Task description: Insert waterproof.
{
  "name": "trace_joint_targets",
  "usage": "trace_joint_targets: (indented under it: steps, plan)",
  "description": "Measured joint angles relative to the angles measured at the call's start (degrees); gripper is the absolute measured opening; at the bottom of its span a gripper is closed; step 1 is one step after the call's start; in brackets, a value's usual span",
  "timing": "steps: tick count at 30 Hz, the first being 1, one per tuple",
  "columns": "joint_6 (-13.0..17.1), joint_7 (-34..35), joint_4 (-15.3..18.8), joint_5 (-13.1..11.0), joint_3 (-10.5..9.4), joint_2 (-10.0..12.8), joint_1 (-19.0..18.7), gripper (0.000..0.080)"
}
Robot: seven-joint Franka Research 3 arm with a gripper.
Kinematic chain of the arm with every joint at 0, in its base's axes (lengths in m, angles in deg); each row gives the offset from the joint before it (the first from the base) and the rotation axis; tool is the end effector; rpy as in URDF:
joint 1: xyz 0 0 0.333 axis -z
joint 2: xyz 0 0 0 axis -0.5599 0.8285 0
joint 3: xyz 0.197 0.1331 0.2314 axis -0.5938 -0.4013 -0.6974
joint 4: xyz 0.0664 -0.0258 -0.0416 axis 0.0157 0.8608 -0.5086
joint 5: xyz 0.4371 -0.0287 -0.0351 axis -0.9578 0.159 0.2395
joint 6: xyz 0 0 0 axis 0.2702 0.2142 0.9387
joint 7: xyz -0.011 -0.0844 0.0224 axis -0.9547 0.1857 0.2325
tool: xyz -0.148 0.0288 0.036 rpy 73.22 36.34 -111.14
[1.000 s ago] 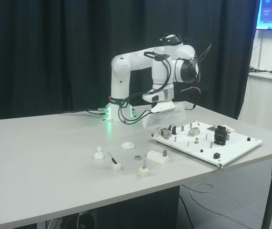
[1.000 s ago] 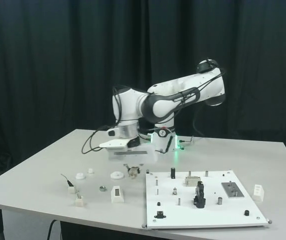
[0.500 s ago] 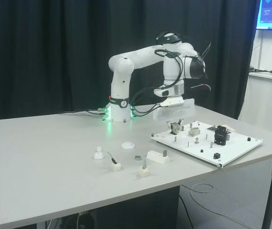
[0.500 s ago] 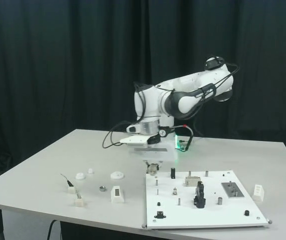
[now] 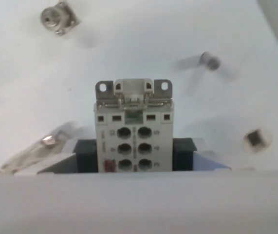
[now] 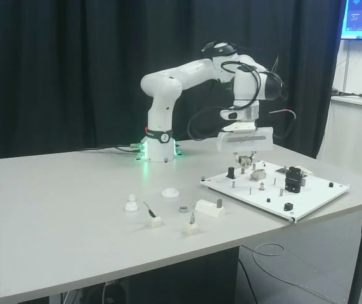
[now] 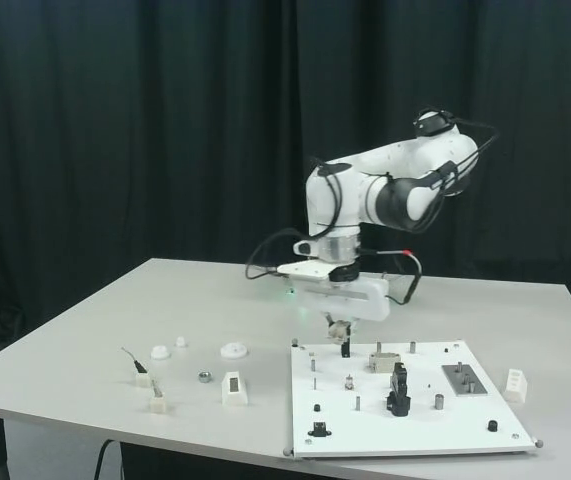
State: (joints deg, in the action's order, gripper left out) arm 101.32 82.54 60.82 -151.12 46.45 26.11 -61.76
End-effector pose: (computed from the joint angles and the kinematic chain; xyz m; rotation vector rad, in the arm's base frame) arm 0.5242 0.1045 0.2240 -2.6165 1.6496 0.0200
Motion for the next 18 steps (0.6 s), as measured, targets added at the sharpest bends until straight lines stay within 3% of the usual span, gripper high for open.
trace_joint_targets:
  steps: [18]
  plan:
    - [5.15, 35.28, 0.48, 2.95, 0.07, -0.58, -8.93, 0.0311]
